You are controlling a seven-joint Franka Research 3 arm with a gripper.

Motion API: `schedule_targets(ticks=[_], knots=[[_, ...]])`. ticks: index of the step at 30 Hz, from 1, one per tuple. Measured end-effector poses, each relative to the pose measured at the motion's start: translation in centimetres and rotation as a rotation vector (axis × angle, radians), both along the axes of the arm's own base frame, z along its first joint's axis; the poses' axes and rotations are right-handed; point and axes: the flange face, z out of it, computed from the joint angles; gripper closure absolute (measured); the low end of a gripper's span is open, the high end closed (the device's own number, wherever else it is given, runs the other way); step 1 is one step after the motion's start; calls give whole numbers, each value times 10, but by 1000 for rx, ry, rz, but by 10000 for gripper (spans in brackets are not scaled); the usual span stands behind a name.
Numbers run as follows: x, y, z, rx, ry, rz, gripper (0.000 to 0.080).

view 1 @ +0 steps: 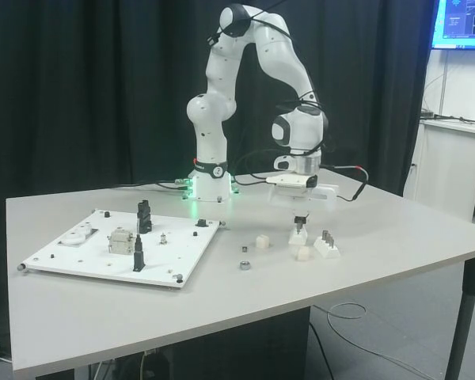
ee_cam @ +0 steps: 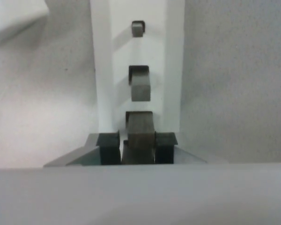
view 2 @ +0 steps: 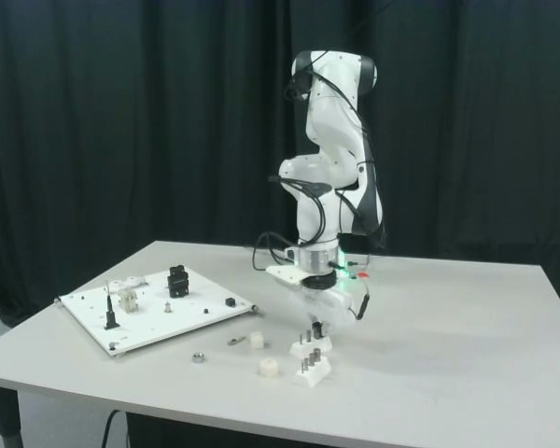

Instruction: Pick square peg 4.

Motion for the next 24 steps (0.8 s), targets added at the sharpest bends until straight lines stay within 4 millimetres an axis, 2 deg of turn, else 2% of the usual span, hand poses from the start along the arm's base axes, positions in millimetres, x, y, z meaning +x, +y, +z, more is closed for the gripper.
schedule_targets(ticks=[24], knots=[[5,-13,28,48,-13,-25,648]])
